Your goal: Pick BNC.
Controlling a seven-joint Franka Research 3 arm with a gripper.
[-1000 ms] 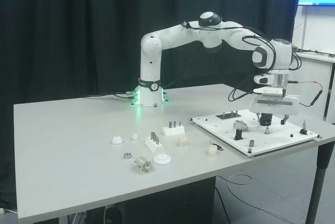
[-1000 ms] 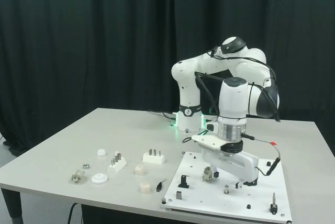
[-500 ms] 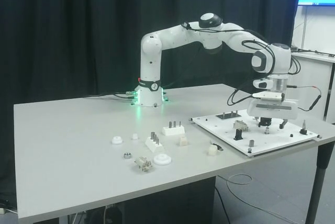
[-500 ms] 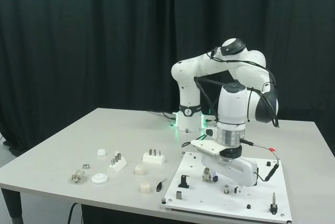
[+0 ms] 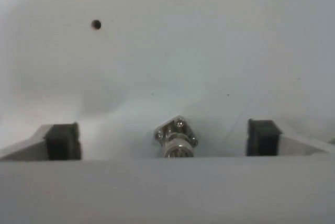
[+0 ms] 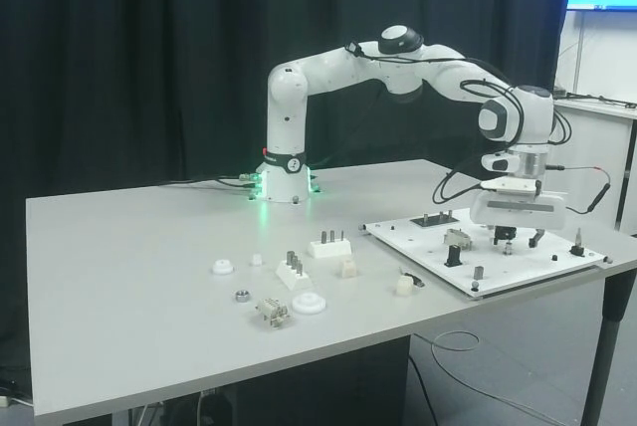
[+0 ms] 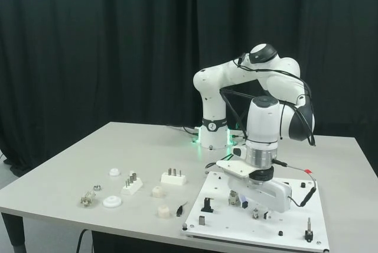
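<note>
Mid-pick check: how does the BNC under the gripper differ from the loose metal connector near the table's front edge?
The BNC stands upright on the white board; the loose connector lies on the grey table. The BNC sits between the fingers of the open gripper; the loose connector is far from them. Both are small grey metal parts.

Even room light; wrist view soft, blurred foreground.
</note>
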